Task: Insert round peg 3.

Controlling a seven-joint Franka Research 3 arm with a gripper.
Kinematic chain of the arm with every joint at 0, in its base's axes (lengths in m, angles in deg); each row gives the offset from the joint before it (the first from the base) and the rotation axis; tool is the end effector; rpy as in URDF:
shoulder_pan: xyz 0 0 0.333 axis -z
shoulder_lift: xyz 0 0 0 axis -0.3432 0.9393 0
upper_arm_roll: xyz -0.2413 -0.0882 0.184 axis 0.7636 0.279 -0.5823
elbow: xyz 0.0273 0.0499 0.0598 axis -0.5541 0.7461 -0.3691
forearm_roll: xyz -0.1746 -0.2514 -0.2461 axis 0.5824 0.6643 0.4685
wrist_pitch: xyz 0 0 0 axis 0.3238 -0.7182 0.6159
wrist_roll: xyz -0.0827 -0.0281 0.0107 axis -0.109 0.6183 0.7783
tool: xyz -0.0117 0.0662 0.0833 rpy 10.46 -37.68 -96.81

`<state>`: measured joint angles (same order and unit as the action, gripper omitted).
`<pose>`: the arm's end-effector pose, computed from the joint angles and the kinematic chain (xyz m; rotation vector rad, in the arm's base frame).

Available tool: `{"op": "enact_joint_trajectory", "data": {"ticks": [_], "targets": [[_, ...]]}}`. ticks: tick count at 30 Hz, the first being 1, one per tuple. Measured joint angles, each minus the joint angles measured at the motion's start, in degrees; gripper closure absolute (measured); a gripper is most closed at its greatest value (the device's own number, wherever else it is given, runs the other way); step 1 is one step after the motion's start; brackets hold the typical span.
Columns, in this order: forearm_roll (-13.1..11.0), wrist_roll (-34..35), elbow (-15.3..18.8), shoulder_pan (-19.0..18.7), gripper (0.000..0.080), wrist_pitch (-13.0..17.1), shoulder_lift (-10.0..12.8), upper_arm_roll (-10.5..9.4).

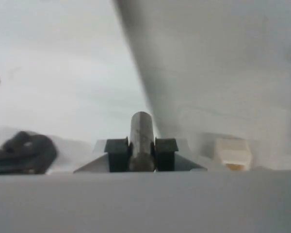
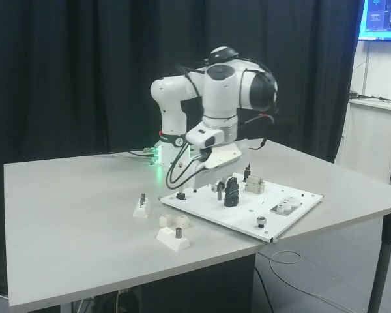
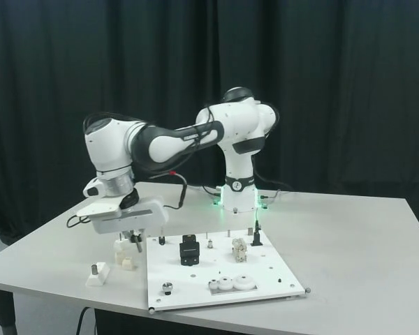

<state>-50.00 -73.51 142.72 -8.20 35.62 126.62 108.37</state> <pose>0.6834 -0.1806 0.3017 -2.8987 0.9321 0.3174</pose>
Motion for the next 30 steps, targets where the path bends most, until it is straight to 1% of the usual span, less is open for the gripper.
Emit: {"op": "enact_joint_trajectory", "data": {"ticks": [7,16,24,30], "targets": [[-0.71,2.6,1.13,-4.02,0.0692,-1.14,0.0,2.21],[-1.41,5.12,4.53,-10.11,0.0692,-1.18,0.0,4.48],[-2.12,6.85,8.69,-15.94,0.0692,-0.75,0.02,5.17],[-2.59,7.97,12.23,-20.68,0.0692,0.78,0.11,5.16]]}}
